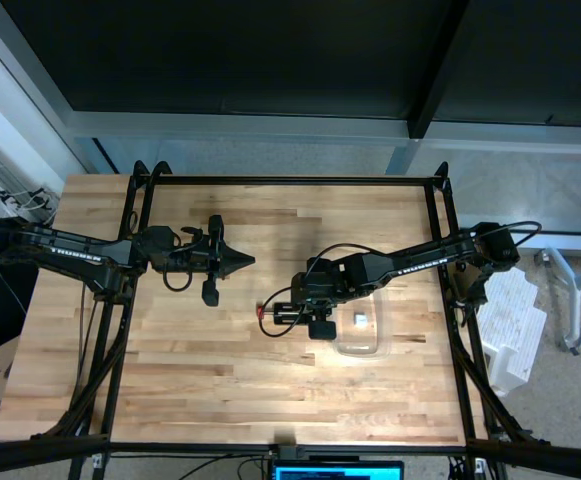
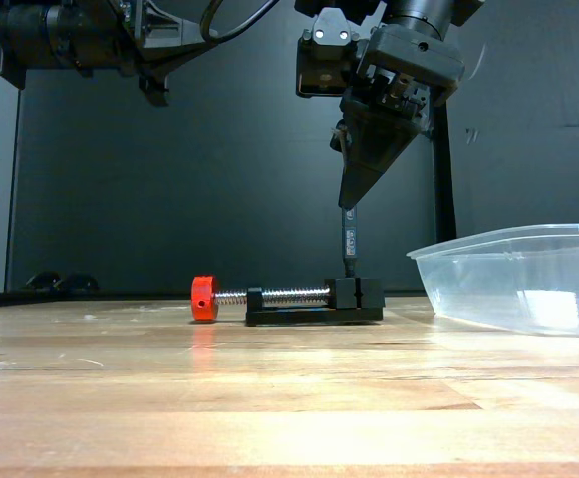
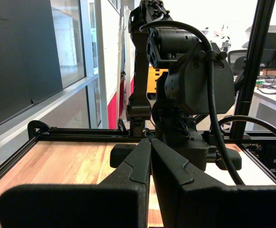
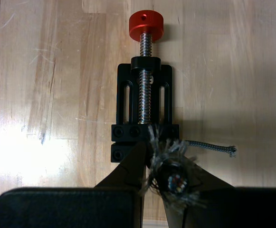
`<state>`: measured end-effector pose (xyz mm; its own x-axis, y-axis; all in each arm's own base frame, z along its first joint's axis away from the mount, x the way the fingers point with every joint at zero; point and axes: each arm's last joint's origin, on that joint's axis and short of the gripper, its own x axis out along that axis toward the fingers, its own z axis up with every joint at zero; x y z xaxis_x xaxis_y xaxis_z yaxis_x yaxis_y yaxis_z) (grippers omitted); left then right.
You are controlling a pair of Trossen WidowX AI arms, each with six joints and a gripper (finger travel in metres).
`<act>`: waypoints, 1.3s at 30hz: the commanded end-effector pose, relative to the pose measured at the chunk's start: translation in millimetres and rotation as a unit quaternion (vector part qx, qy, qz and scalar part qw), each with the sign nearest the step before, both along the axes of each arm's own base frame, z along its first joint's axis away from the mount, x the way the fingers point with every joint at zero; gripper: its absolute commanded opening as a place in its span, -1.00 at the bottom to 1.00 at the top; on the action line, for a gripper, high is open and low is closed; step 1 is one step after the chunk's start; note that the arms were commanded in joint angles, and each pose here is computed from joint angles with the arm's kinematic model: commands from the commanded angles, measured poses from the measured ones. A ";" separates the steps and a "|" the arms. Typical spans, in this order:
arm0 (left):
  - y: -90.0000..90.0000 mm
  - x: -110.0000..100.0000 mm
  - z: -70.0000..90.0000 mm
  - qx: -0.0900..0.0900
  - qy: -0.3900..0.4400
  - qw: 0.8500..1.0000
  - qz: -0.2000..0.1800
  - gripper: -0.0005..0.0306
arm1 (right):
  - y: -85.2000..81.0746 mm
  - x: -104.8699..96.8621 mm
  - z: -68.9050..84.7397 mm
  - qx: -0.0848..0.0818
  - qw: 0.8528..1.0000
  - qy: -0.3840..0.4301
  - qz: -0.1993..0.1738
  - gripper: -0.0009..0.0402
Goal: Remove the USB-C connector from taskboard and place in the container
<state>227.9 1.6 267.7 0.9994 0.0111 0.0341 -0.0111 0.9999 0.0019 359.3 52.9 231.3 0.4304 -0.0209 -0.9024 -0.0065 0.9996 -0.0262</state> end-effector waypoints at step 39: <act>0.1 0.0 0.0 0.000 0.000 1.000 0.000 -0.96 | -1.9 -17.8 33.5 0.006 0.999 -0.035 0.001 -0.96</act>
<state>227.9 1.6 267.6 0.9994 0.0111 0.0338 -0.0111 0.9999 0.0019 344.2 51.1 264.2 0.5028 -0.0089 -0.8644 -0.0061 0.9999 -0.0139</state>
